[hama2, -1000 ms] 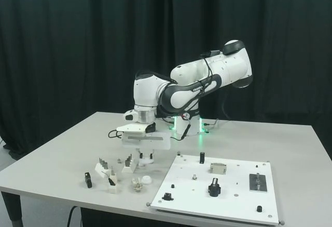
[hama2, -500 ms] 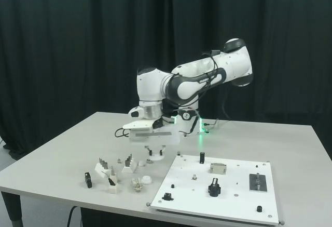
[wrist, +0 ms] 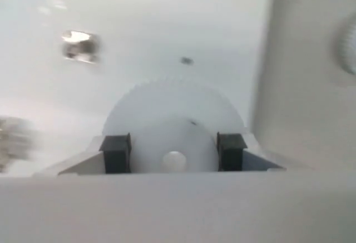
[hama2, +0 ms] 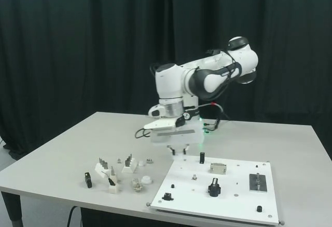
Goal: Insert large gear.
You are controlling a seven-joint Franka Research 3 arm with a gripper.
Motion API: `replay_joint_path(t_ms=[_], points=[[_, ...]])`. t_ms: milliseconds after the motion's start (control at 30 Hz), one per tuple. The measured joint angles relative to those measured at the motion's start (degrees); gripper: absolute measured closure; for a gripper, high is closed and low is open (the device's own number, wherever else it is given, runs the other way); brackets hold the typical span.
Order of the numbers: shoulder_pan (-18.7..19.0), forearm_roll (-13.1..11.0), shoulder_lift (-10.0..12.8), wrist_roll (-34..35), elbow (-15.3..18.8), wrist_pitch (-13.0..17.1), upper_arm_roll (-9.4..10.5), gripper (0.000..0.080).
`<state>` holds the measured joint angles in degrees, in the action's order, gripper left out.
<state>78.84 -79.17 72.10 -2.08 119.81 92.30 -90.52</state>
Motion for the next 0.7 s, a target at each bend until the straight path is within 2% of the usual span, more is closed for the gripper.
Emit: replay_joint_path(t_ms=[433, 700], points=[[6.5, 0.5, 0.0, 12.2, -4.5, -0.6, 0.41, 0.0473], [9.4, 1.0, 0.0, 19.5, -7.6, 0.5, 1.88, 0.0473]])
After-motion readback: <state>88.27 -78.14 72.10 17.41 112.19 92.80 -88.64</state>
